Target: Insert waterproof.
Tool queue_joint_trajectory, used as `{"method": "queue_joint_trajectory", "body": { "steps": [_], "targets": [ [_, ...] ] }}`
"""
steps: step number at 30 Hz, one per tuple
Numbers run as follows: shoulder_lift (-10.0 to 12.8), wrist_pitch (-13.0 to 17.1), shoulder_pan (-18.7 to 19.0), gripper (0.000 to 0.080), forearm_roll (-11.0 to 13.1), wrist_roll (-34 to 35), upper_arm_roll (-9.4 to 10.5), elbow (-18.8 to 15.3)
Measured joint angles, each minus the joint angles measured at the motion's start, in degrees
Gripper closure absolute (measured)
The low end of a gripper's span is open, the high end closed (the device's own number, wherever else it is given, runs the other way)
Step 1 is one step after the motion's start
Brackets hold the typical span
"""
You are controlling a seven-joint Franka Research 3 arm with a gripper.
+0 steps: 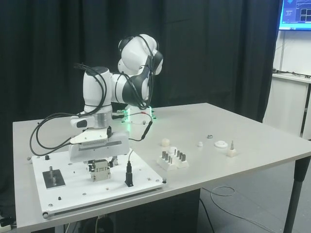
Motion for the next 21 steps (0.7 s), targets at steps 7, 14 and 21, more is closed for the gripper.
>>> {"method": "queue_joint_trajectory", "body": {
  "steps": [7, 14, 21],
  "targets": [
    [0.04, -0.01, -0.02, 0.018, 0.06, 0.0, 0.0, 0.15],
    [0.03, -1.28, -0.04, 0.0013, 0.05, 1.04, -0.19, 1.24],
    [-0.01, -3.91, -0.03, 0.0005, 0.06, 4.61, -0.57, 3.47]
  ]
}}
